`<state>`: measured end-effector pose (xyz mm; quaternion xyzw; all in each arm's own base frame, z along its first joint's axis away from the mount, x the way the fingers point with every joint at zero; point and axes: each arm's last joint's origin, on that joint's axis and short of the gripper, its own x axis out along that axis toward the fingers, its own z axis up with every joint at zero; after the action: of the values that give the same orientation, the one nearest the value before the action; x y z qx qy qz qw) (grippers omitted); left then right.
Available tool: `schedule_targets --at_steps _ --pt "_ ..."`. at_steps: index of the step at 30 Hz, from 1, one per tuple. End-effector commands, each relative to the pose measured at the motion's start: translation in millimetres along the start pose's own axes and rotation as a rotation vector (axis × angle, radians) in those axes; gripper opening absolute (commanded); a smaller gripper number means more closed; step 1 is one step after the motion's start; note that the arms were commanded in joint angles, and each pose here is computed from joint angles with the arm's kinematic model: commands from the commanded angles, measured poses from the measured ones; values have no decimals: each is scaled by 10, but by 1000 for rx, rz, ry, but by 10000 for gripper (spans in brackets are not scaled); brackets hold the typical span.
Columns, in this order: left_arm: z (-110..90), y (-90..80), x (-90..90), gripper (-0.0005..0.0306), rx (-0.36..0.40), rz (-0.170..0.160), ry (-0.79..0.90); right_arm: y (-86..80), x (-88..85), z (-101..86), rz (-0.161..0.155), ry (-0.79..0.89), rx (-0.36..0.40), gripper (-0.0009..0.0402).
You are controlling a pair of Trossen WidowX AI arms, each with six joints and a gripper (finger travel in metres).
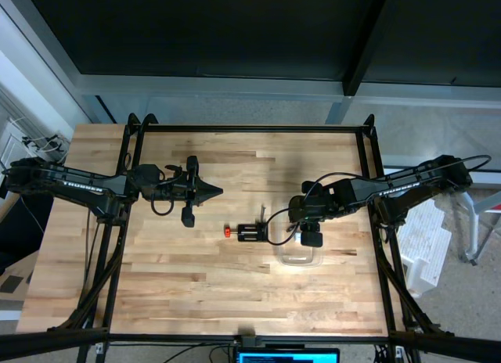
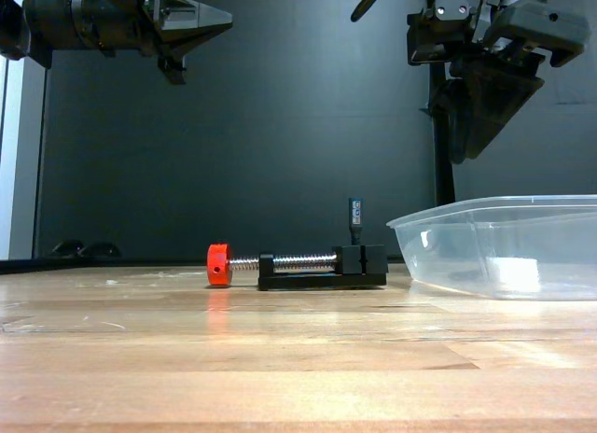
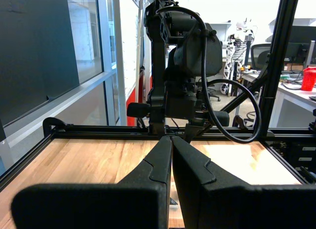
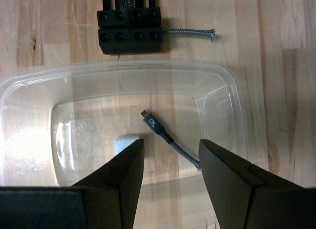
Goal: Remove the USB-C connector from taskboard and place in the container
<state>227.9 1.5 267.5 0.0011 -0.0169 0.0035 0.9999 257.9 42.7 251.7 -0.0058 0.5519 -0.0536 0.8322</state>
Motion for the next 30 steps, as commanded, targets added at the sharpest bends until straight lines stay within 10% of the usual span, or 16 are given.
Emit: schedule_targets --at_steps 1,15,24,30 --pt "1 0 0 0 0 0 0 -3 -72 46 19 -81 13 148" --pt "0 0 1 0 0 0 0 -168 -561 94 73 -467 -16 -5" --pt "0 0 1 0 0 0 0 -349 -613 126 154 -739 21 0" --pt "0 0 1 0 0 0 0 -397 -598 103 136 -850 7 0"
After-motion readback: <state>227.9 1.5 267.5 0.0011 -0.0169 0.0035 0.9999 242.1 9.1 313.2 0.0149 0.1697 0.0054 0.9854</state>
